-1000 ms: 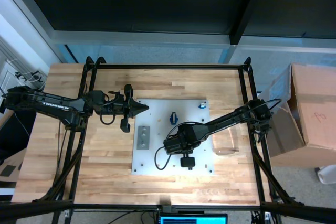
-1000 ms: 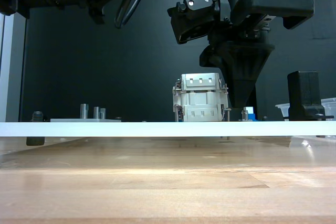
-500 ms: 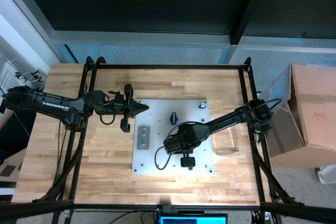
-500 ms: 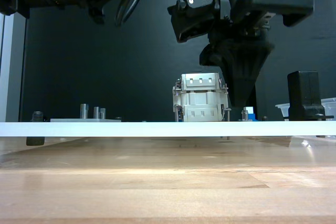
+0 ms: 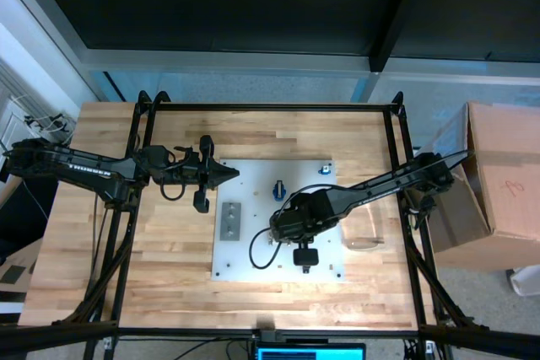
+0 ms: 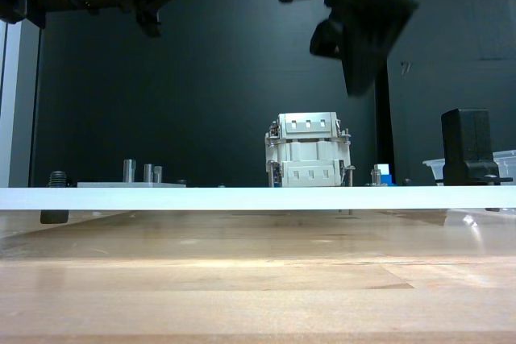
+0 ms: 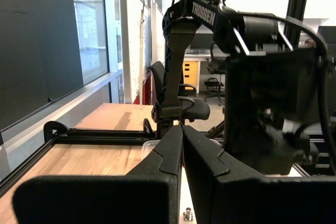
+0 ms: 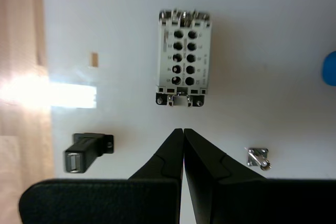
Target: Remove the HAN10E connector from the taskboard and place in the container
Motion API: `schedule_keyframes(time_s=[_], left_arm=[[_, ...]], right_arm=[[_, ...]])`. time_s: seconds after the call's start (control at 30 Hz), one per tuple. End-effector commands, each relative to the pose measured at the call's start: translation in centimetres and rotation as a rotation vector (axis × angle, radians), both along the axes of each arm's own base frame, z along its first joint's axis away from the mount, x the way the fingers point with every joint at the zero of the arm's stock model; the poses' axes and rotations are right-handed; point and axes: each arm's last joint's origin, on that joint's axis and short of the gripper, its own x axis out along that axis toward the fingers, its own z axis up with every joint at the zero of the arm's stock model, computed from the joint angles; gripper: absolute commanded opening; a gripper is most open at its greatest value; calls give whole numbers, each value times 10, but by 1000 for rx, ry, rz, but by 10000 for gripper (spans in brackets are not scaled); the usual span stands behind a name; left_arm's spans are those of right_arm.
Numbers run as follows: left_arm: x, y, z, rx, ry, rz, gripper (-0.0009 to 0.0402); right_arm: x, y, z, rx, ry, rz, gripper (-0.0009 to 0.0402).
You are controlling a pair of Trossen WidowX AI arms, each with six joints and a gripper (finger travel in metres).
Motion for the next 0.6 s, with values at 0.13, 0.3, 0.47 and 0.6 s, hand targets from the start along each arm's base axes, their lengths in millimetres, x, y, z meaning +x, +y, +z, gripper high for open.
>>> schedule_keyframes(time_s=[0.13, 0.3, 0.47, 0.6], left_arm=[[0, 0, 0, 0, 0, 0, 0], [0, 0, 0, 0, 0, 0, 0], [0, 0, 0, 0, 0, 0, 0], [0, 0, 0, 0, 0, 0, 0]], right_arm=[[0, 0, 14, 5, -15, -2, 0], [0, 0, 14, 5, -16, -3, 0], [1, 0, 15, 10, -26, -16, 11], [5, -1, 15, -15, -38, -41, 63]])
